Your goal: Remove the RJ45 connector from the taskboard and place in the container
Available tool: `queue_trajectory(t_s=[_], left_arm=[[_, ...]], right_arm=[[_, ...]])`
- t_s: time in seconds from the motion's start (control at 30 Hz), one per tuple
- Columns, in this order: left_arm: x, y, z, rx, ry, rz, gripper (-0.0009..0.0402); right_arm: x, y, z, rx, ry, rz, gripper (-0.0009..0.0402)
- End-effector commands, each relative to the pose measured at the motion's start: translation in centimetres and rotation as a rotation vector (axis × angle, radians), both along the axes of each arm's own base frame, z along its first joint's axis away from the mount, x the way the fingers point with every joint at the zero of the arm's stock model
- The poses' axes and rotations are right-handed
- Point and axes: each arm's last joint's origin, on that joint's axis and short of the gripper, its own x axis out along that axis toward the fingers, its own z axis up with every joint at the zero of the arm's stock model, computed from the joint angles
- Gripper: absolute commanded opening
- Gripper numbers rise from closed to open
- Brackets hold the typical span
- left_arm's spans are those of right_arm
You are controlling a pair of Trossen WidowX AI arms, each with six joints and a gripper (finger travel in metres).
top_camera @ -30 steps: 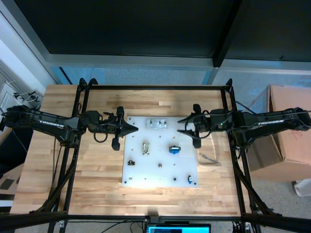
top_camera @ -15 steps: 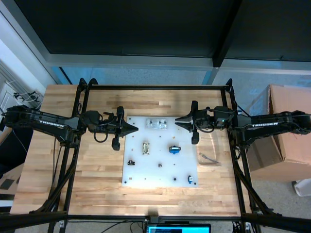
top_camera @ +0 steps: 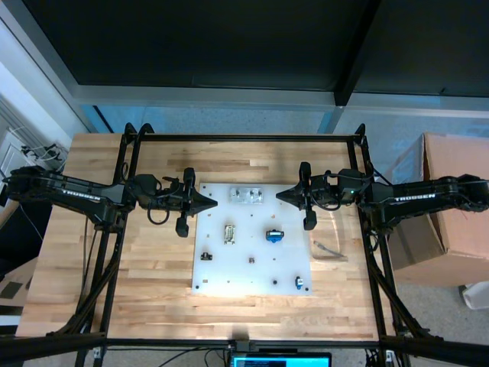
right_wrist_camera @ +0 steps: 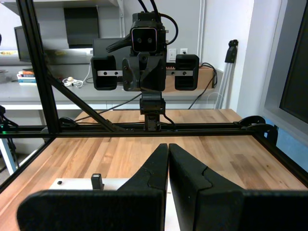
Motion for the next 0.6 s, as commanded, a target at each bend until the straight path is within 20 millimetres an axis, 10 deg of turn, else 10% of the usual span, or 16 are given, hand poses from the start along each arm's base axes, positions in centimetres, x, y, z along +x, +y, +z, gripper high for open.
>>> queue_trajectory(t_s=[0.03,0.6], left_arm=[[0.00,0.01,0.01,0.000,0.000,0.000,0.0000],[0.00,0.00,0.01,0.000,0.000,0.000,0.0000]], right_arm=[[0.01,0.00,-0.01,0.001,0.001,-0.003,0.0000],[0.01,0.00,-0.11,-0.002,0.011,-0.003,0.0000]])
